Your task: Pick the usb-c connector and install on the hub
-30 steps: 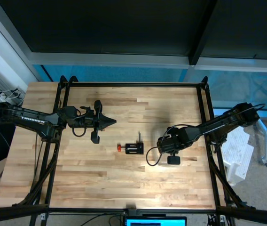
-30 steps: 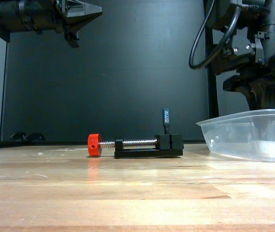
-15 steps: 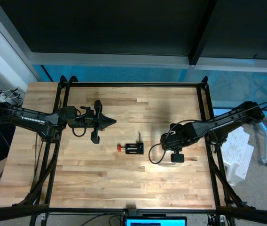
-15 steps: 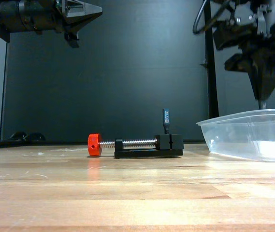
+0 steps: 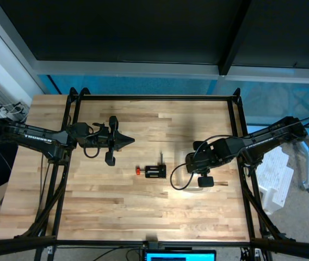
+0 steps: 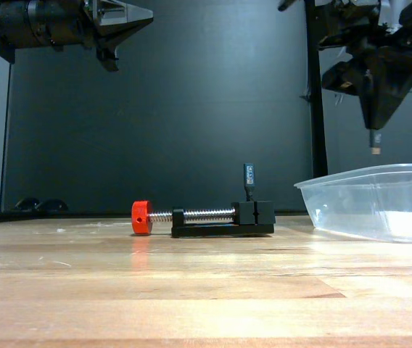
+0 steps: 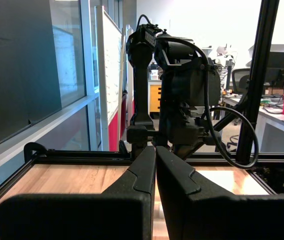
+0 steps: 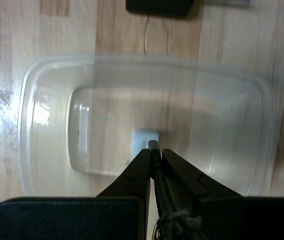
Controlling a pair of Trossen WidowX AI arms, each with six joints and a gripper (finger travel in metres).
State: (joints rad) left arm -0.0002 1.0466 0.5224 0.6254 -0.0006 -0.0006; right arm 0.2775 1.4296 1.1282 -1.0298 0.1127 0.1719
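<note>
My right gripper [image 6: 371, 134] hangs above the clear plastic tray [image 6: 351, 206], shut on the usb-c connector [image 6: 372, 148], whose tip points down, just above the tray's rim. In the right wrist view the connector [image 8: 153, 145] sticks out between the closed fingers [image 8: 140, 167], its dark cable running back. The hub [image 6: 248, 176] stands upright in a small black vise [image 6: 217, 217] with a red knob [image 6: 141, 217], left of the tray. My left gripper [image 5: 128, 140] is shut and empty, held high over the table's left half, far from the hub.
The vise [image 5: 154, 172] sits mid-table, the tray [image 5: 180, 175] just right of it under my right gripper [image 5: 191, 162]. Black frame rails [image 5: 154, 98] border the wooden table. In the left wrist view, my left gripper [image 7: 155, 150] faces the right arm.
My right gripper has risen out of the tray with the usb-c connector in it and shifted slightly left. The left arm has not moved.
</note>
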